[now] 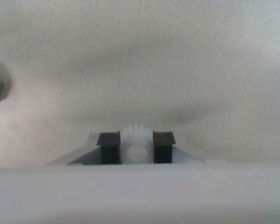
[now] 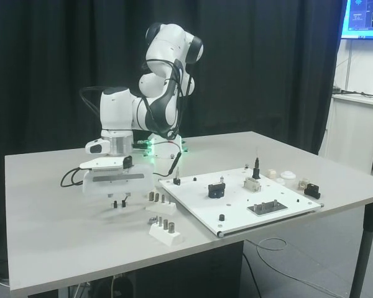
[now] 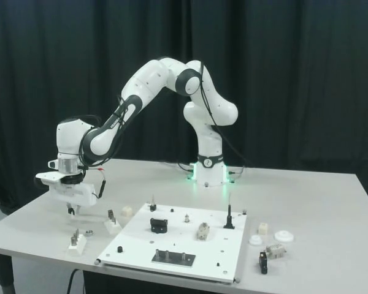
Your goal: Insert small gear.
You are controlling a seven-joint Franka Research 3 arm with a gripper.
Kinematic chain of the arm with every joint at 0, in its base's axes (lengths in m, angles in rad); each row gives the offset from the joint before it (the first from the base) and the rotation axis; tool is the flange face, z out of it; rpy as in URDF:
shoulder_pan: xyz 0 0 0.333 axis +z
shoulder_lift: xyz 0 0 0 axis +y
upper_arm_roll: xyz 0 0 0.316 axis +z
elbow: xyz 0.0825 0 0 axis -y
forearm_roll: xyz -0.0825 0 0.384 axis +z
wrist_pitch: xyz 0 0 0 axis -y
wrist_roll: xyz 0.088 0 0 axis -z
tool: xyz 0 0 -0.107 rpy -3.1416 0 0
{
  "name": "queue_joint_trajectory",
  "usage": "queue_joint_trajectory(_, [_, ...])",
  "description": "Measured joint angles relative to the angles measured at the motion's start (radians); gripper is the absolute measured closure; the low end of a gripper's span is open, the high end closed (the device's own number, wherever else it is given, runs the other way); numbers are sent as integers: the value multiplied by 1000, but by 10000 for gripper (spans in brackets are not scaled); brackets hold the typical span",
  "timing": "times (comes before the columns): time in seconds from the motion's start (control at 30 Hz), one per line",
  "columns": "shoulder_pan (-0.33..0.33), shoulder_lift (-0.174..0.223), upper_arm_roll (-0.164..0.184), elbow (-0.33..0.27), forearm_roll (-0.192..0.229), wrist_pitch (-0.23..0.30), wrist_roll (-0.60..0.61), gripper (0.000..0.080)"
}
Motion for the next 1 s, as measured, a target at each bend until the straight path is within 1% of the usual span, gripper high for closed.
queue_joint_trajectory(0.33, [2, -2, 0, 1, 0, 0, 0, 659])
queue_joint_trajectory(0.57, [17, -6, 0, 5, 0, -4, -5, 659])
queue_joint_trajectory(0.77, [40, -14, 0, 17, 0, -27, -16, 659])
queue_joint_trajectory(1.0, [74, -33, 0, 26, -3, -46, -16, 659])
